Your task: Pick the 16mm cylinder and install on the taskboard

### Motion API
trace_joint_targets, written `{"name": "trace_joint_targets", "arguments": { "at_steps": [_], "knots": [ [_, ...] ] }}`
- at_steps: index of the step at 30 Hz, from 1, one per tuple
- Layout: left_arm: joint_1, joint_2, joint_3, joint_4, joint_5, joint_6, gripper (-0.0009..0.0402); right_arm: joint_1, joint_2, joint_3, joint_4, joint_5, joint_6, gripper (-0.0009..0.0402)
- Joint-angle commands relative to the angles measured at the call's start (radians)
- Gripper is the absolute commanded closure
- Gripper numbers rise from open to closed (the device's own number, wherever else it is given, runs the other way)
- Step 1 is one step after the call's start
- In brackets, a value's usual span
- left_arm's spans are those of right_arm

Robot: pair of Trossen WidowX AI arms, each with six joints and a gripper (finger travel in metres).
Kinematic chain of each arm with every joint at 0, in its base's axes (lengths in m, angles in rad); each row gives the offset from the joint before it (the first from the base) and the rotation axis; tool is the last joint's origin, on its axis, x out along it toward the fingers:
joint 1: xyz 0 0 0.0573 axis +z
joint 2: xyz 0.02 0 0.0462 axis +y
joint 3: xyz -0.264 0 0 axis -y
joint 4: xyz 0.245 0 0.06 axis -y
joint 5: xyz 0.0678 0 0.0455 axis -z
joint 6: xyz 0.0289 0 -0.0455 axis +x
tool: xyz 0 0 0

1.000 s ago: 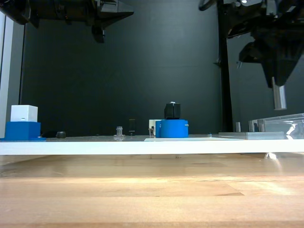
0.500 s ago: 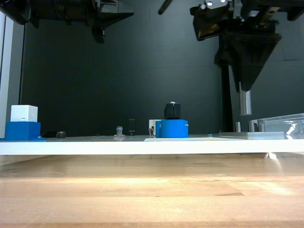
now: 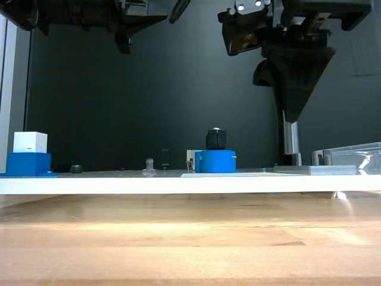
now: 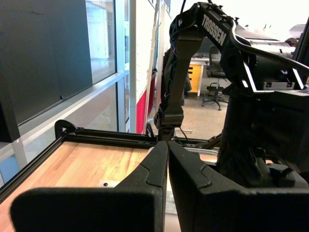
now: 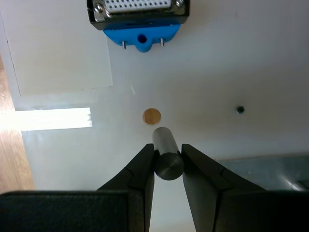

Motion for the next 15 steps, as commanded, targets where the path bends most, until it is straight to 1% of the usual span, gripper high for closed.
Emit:
{"name": "trace_joint_targets", "arguments": {
  "at_steps": [1,6,15],
  "knots": [
    [0.0,0.0,0.0,0.001,0.0,0.0,0.0392,0.001,0.019,0.01,0.016,-0.011,-0.003,0.0393],
    [0.0,0.0,0.0,0.0,0.0,0.0,0.0392,0.001,0.042,0.008,0.04,-0.013,-0.002,0.0393],
    [0.0,0.0,0.0,0.0,0.0,0.0,0.0392,0.0,0.047,0.003,0.043,-0.012,-0.003,0.0393]
  ]
}}
